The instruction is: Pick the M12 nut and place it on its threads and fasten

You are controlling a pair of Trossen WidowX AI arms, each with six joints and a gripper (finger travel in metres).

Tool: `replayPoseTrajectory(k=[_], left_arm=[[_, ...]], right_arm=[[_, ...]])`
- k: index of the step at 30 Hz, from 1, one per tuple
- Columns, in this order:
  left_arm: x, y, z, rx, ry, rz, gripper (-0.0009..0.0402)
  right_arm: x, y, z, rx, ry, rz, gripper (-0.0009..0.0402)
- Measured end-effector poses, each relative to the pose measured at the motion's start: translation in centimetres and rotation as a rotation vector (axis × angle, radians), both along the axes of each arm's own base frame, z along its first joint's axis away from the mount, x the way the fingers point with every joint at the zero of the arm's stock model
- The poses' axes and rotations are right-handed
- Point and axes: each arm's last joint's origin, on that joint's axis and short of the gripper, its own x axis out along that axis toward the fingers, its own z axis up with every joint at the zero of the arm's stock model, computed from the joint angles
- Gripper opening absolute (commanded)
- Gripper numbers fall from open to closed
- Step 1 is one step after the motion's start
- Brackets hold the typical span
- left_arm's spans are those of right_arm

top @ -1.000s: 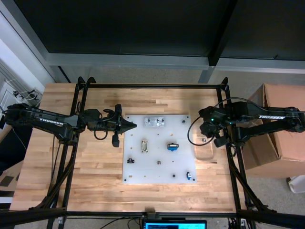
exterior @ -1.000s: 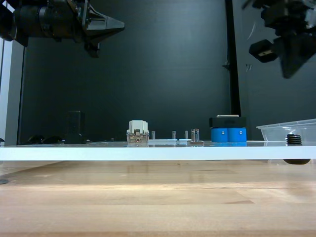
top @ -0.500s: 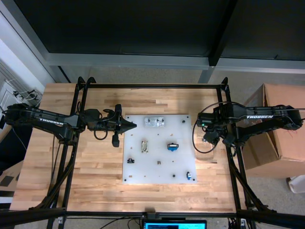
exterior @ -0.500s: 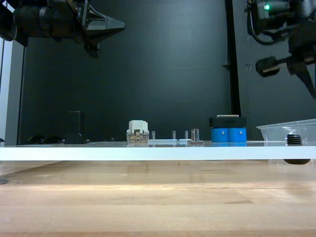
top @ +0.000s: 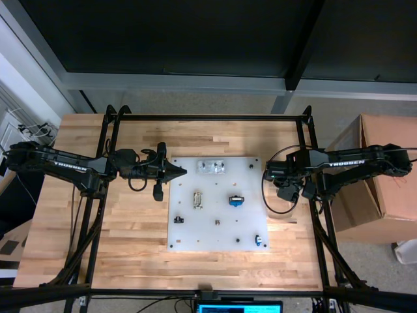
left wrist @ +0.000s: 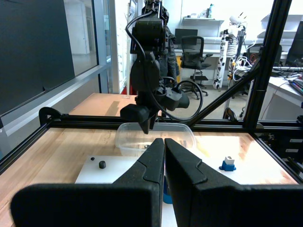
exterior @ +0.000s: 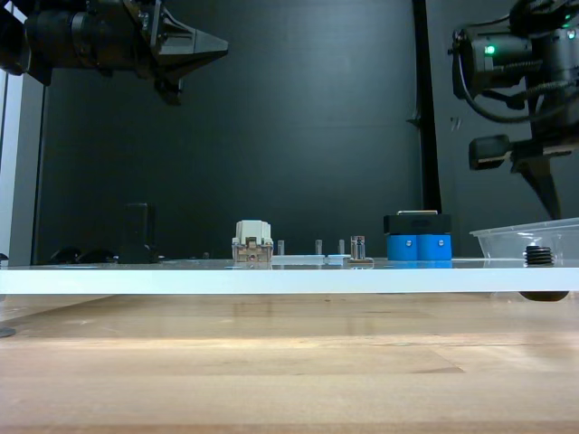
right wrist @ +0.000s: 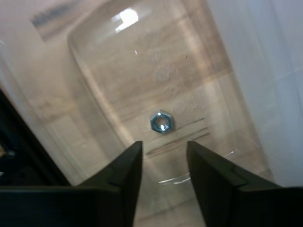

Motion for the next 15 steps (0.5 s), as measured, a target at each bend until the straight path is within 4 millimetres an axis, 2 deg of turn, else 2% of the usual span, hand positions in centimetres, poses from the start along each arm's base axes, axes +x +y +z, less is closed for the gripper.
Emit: replayPoseTrajectory(k=[5,15], left_arm=[[0.0,0.0,0.0,0.000,0.000,0.000,0.0000],[0.0,0.0,0.0,0.000,0.000,0.000,0.0000]], right_arm=[[0.2,0.0,-1.3,-0.014,-0.011,0.042,0.0196],[-0.2,0.3,-3.3,-0.022,-0.024,0.086,0.0192]])
